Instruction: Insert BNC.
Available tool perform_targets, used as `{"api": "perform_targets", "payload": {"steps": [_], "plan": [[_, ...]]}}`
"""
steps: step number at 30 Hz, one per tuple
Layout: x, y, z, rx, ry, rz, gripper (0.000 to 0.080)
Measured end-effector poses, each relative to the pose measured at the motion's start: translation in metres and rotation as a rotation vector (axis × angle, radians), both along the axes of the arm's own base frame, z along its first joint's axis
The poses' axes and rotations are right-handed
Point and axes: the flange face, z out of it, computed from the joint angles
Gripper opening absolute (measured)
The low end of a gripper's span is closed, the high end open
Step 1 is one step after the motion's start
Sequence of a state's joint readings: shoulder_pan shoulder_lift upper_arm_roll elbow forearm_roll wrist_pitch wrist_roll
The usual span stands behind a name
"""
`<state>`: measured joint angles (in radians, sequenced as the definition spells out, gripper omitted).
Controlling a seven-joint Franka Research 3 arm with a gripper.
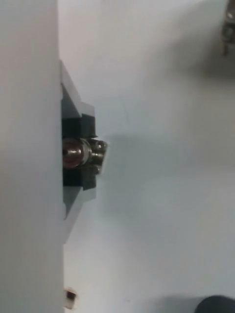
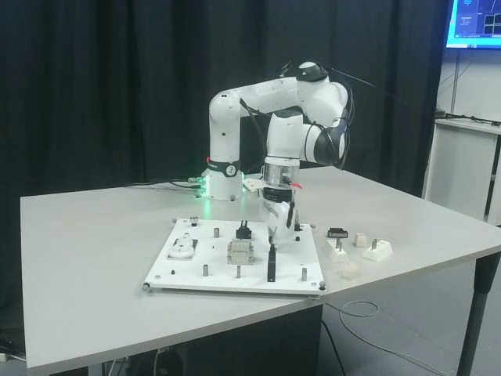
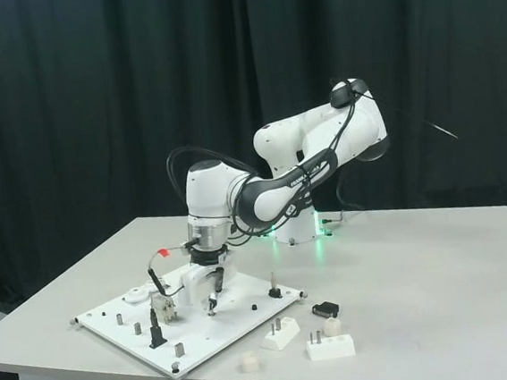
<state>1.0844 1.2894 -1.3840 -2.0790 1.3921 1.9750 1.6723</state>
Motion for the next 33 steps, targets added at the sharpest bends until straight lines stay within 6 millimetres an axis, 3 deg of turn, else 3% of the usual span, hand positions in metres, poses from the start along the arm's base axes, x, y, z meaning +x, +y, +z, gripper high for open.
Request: {"api": "perform_targets", "payload": {"steps": [33], "plan": [[-0.0013, -0.0057, 0.0001, 0.015, 0.021, 0.426, 0.0121]]}}
